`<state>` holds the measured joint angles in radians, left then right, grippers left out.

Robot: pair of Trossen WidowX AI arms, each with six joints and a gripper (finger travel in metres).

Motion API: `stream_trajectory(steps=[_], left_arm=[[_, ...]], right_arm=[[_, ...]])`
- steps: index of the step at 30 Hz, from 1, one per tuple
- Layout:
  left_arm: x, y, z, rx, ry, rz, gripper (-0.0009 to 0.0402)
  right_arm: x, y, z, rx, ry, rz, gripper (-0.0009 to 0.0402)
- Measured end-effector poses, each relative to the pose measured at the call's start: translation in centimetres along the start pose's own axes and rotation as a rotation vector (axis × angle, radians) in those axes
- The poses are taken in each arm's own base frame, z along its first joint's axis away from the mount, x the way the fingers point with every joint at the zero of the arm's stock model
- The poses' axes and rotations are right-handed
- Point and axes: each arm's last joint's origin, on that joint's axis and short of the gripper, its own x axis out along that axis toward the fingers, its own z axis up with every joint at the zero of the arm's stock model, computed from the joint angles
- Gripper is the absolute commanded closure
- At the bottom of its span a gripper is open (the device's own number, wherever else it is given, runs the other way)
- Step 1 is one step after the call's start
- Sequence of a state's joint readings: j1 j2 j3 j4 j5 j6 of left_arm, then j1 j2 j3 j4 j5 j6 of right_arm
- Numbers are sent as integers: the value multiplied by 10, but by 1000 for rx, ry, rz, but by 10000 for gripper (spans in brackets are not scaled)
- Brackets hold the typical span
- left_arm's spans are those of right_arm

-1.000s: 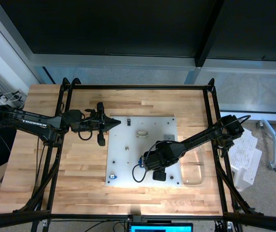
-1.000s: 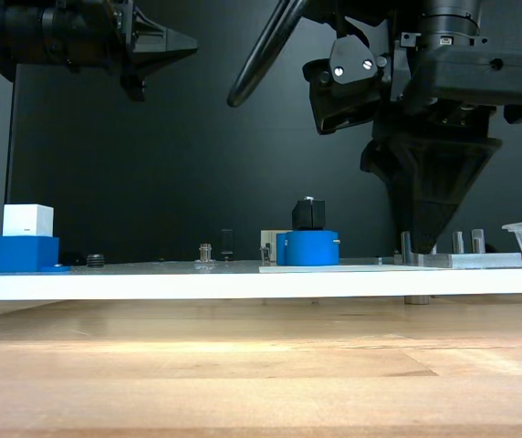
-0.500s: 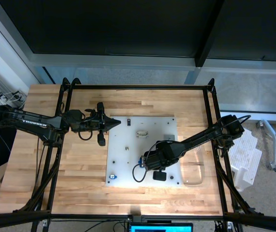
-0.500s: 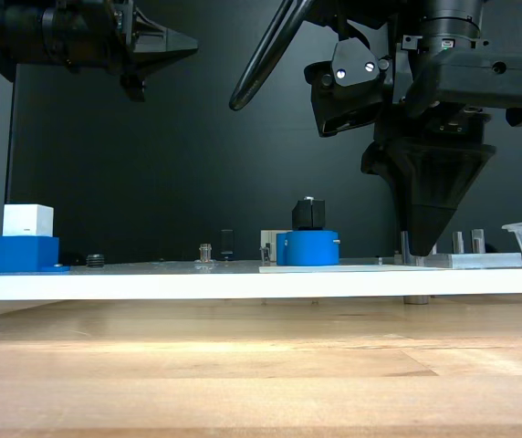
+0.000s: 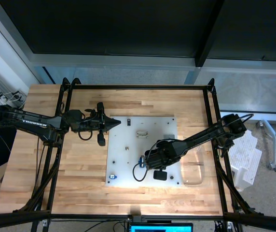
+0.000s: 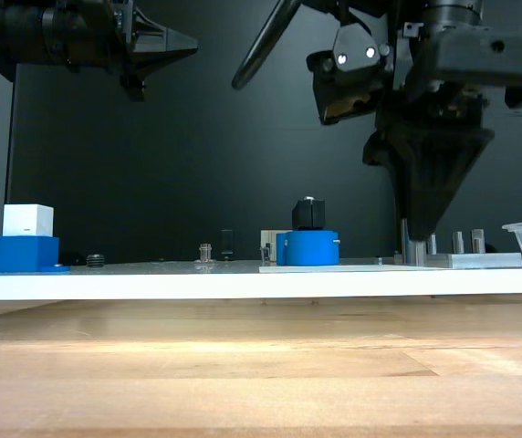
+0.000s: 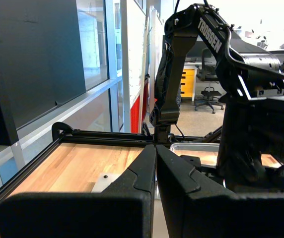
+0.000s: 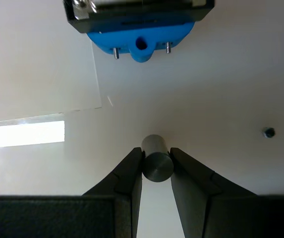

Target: Remove the 16mm cylinder and place in the container

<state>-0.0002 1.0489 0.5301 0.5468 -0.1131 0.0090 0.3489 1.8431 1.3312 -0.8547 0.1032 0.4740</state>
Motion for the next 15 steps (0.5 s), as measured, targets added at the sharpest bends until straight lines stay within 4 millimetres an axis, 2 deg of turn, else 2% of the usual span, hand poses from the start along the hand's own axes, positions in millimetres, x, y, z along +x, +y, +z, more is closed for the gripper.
stream_trajectory(steps=[15], left_arm=[[0,0,0,0,0,0,393]], right_arm=[[-63,-13,-11,13,-117,60,393]])
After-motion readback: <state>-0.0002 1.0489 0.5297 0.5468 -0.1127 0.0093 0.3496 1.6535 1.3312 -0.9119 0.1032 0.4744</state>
